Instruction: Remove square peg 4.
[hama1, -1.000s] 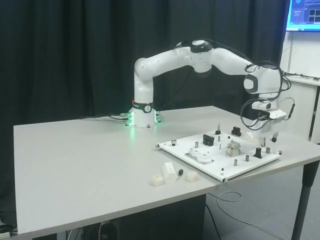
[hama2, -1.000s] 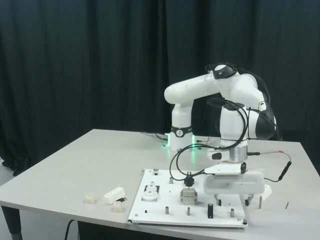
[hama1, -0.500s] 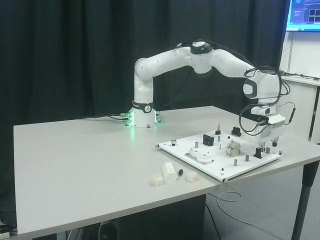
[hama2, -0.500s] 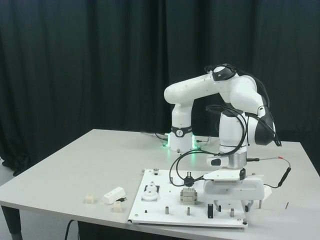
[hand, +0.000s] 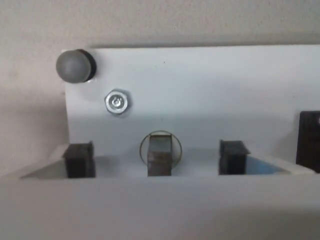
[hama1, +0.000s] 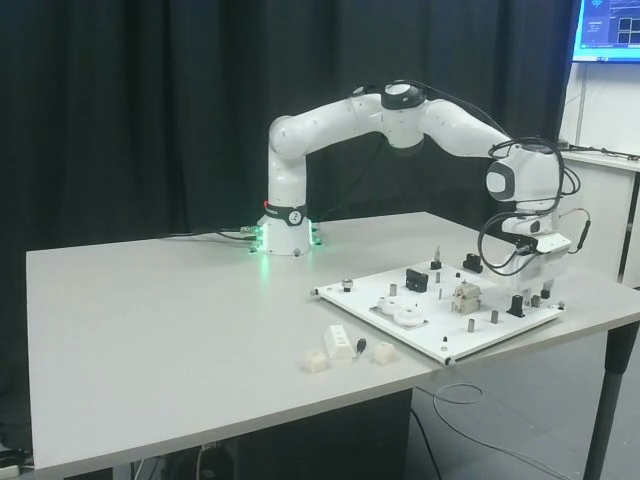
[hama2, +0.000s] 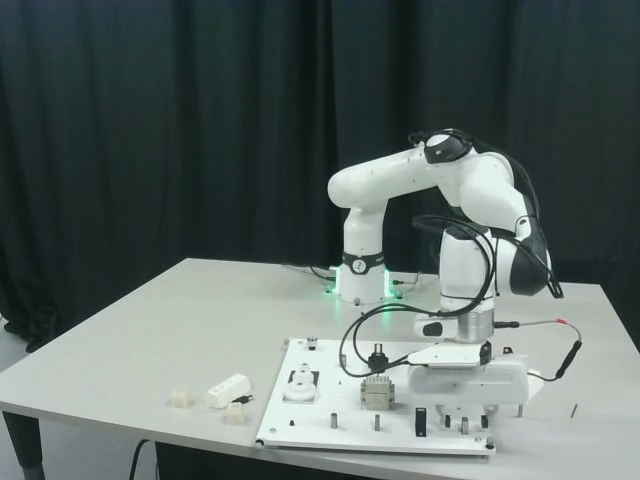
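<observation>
Down at the white assembly board (hand: 210, 95), the grey square metal peg (hand: 160, 161) stands upright in its round socket, long axis vertical. Its black-fingered jaws (hand: 156, 159) sit apart, either side of it, not touching.

The grey table (hama1: 150, 300) carries the arm's base (hama1: 283, 238) near its back edge and a white board (hama1: 440, 345) by its front corner. Three small white pieces (hama1: 345, 348) lie just beside the board, apart from it.
</observation>
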